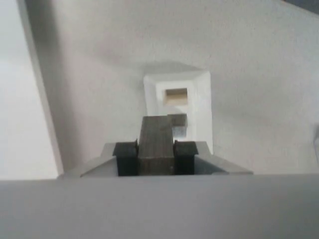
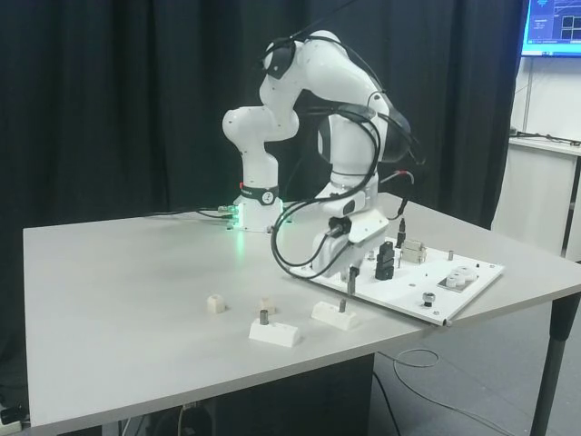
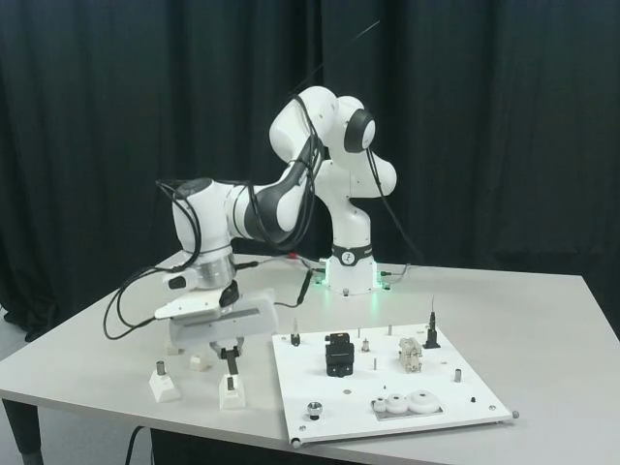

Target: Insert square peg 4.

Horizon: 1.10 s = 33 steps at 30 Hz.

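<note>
The gripper (image 1: 156, 152) is clamping 1 grey square peg (image 1: 156, 142) and hovering above a white base block (image 1: 182, 107) bearing a square hole (image 1: 176, 95).

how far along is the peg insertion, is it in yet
Not in yet. Done: the gripper is shut on the square peg. In hand: the peg hangs above the white block, whose square hole shows open in the wrist view; the room views show the peg just over the block, apart from it. Left: line up, lower it in, release.
</note>
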Motion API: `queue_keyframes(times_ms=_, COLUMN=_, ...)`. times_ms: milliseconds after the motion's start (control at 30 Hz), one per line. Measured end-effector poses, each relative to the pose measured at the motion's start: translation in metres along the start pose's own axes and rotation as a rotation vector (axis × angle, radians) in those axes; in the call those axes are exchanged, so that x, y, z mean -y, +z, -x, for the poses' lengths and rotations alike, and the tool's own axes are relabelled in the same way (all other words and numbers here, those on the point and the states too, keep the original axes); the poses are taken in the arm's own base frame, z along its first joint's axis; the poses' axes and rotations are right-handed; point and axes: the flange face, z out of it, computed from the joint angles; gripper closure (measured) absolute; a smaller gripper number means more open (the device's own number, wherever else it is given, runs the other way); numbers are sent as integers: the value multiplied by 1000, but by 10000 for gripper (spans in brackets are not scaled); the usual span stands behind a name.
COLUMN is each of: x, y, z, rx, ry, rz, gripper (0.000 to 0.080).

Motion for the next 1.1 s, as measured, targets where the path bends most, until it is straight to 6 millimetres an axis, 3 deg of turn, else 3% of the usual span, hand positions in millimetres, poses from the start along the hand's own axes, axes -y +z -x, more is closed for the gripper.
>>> queue_keyframes(times_ms=833, x=7, y=-30, z=10, rx=15, ry=-28, rz=17, gripper=652)
queue_keyframes(times_ms=1100, x=18, y=-43, z=26, rx=71, ry=-66, rz=34, gripper=652)
